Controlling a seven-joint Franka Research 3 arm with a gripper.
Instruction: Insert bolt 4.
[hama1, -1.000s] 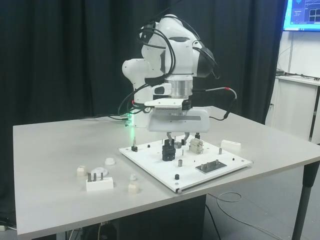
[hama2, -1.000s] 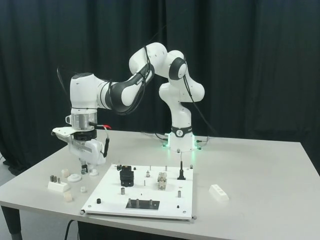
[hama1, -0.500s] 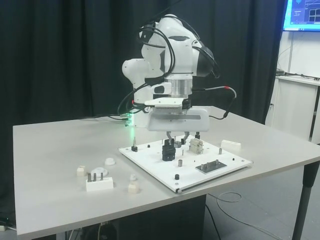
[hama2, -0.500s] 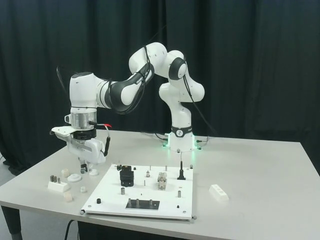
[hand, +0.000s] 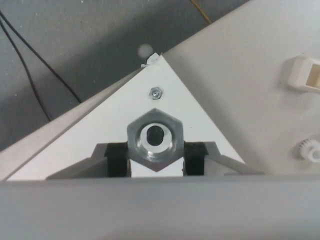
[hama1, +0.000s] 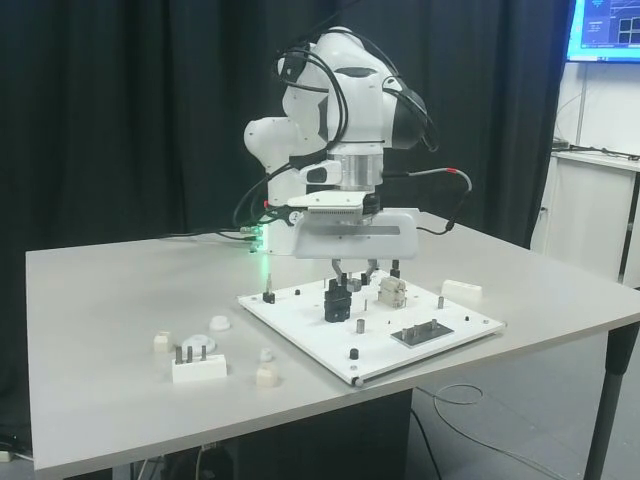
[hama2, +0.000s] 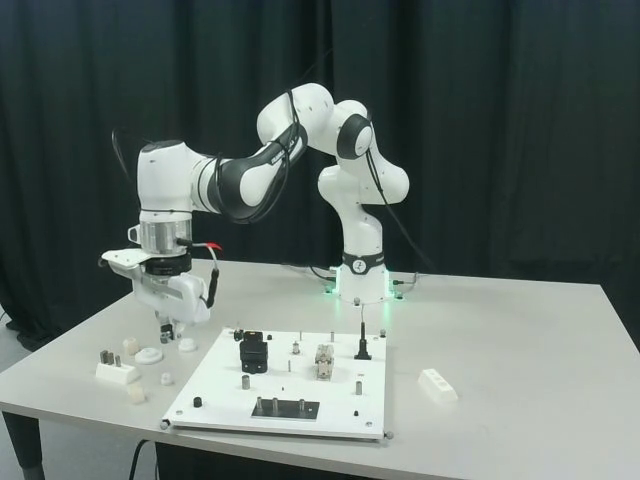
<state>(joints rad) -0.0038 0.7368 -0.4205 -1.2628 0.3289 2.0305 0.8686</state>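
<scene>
The bolt (hand: 152, 141), seen end-on as a grey hexagonal head with a round recess, is clamped between the black jaws on two opposite flats. It is held in the air over a corner of the white board (hand: 172, 107), beside the counter (hand: 240, 65). It is judged to be rigid, smooth metal, dense for its size and not fragile, so a square grip on the flats is advised against slipping or tilting.

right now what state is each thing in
pincer: shut on the bolt
bolt: held upright, hex head facing the wrist camera, over the board's corner
white board: flat on the table, small nut at its corner
black clamp: standing on the board
white block: lying on the table beside the board
</scene>
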